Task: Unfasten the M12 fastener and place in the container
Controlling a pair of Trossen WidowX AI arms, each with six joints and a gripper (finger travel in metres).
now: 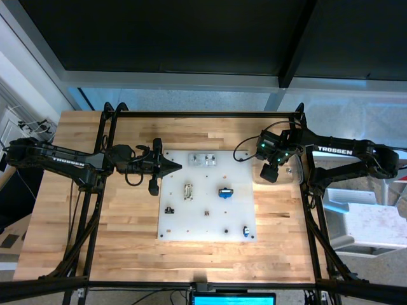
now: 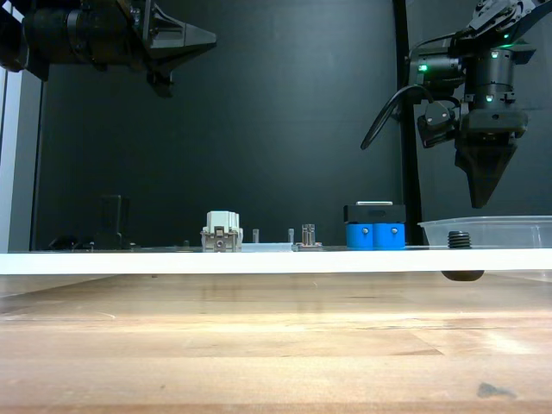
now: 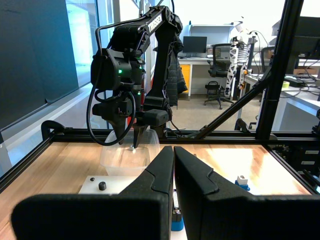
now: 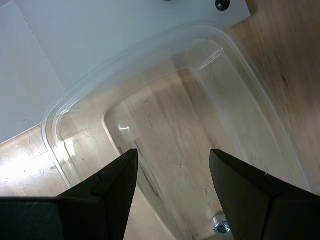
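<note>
Right tool [image 4: 172, 152] released above container [image 4: 235, 90] (silver nut [image 4: 221, 225] inside); left tool [image 3: 173, 149] clenched over board [image 1: 191, 222]

Left gripper [image 2: 210, 36]: high up, pointing inward.
Right gripper [image 2: 483, 200]: pointing down, just above container [image 2: 517, 231].
Stud [image 2: 460, 239]: ribs bare, in front of container.

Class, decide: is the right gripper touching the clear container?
Apart. In the low view the open right gripper hangs above the rim of the container, with dark background between them. The left gripper hovers shut over the left edge of the white board.
</note>
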